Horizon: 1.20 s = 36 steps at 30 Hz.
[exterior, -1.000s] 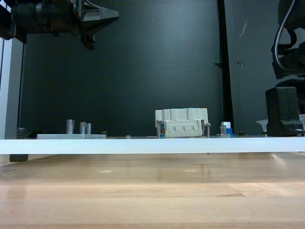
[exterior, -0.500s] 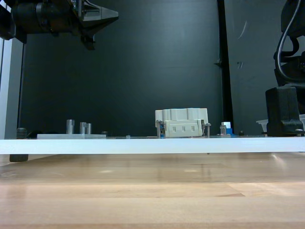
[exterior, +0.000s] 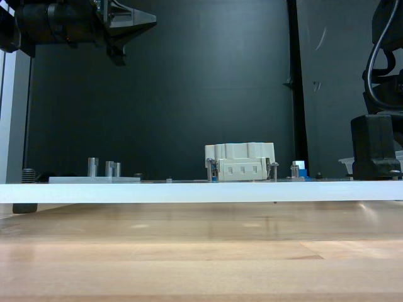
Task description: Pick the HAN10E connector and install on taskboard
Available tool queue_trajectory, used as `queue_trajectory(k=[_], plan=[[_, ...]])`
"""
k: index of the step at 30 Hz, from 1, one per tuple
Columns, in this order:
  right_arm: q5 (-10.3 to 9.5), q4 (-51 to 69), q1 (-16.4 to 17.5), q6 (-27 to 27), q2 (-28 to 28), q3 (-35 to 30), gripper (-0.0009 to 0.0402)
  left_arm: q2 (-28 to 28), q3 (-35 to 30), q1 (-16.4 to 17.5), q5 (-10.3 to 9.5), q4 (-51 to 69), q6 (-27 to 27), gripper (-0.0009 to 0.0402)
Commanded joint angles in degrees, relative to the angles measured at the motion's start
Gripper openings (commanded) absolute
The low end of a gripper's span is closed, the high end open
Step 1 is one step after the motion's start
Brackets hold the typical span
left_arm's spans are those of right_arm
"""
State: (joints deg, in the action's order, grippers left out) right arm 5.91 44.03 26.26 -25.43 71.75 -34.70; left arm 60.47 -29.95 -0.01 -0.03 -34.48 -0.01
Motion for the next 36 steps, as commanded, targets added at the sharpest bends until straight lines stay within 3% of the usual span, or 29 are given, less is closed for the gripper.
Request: queue_trajectory(k=[1, 15, 36], plan=[[0.07, 0.0, 0.0, 0.0, 0.0, 0.0, 0.0115, 0.0, 0.0, 0.0, 0.02, 0.0, 0.0, 0.0001], [0.04, 3.5, 0.0, 0.0, -1.7, -2.2, 0.0044, 0.0, 0.0, 0.0, 0.02, 0.0, 0.0, 0.0001], [0.02, 19.7, 0.0, -0.1, -5.7, -15.5, 0.0036, 0.0, 0.0, 0.0, 0.02, 0.0, 0.0, 0.0001]])
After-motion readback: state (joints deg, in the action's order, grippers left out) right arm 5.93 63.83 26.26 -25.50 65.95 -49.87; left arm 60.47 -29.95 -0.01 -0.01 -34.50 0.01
